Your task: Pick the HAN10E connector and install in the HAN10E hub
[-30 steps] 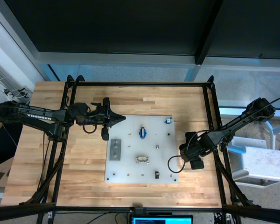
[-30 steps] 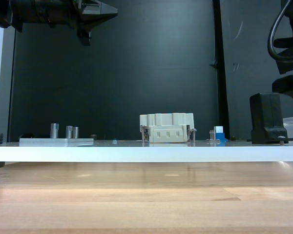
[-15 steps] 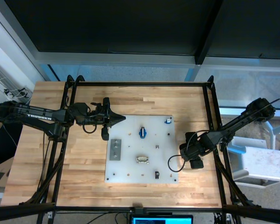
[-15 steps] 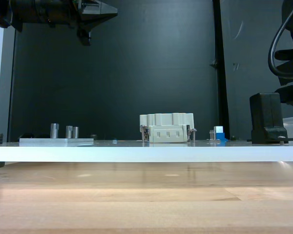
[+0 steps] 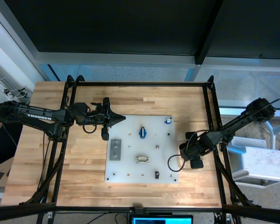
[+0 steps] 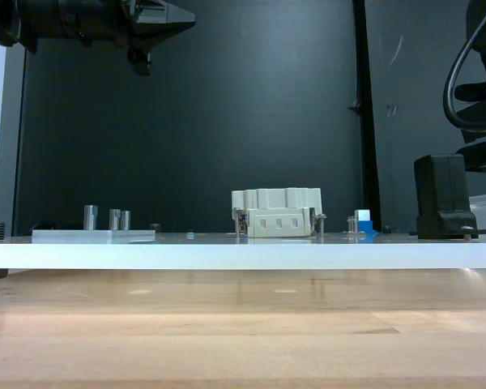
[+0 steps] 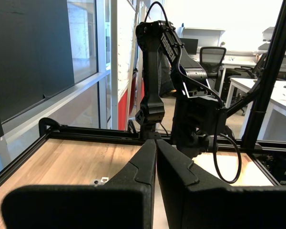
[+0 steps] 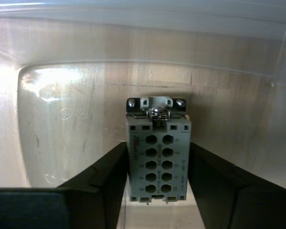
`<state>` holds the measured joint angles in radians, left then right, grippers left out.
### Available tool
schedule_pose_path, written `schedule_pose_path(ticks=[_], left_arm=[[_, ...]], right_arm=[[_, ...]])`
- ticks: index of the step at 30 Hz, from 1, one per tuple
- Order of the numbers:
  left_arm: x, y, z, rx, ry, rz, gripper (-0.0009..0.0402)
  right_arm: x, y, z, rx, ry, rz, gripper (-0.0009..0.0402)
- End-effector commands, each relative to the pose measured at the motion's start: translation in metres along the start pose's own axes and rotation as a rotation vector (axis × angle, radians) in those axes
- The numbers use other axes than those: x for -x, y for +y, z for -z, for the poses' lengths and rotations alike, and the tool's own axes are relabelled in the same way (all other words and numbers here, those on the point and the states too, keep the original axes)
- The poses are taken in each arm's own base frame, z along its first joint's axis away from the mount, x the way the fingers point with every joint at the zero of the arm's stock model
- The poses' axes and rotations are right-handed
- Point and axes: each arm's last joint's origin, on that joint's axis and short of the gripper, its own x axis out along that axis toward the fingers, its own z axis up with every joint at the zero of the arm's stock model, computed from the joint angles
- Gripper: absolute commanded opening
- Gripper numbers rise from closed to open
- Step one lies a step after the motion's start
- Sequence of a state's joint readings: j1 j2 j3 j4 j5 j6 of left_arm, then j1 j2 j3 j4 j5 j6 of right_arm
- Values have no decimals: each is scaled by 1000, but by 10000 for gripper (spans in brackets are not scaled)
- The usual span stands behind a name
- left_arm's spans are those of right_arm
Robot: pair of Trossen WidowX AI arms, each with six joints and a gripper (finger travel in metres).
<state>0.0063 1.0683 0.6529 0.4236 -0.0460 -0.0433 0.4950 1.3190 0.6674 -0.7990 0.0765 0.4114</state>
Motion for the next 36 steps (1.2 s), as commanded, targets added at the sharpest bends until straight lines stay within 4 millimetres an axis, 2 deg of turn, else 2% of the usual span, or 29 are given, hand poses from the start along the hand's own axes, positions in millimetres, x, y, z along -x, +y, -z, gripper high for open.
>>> schedule_pose_path(ticks=[1, 7, 13, 36], left_arm=[[0, 0, 0, 0, -1, 0, 0], [0, 0, 0, 0, 0, 0, 0], [0, 0, 0, 0, -1, 0, 0], [0, 0, 0, 0, 0, 0, 0]], right_arm=[[1, 0, 0, 0, -1, 0, 122], [4, 0, -3, -2, -2, 0, 82], [14, 0, -5, 2, 24, 12, 64], [56, -14, -35, -92, 3, 24, 67]])
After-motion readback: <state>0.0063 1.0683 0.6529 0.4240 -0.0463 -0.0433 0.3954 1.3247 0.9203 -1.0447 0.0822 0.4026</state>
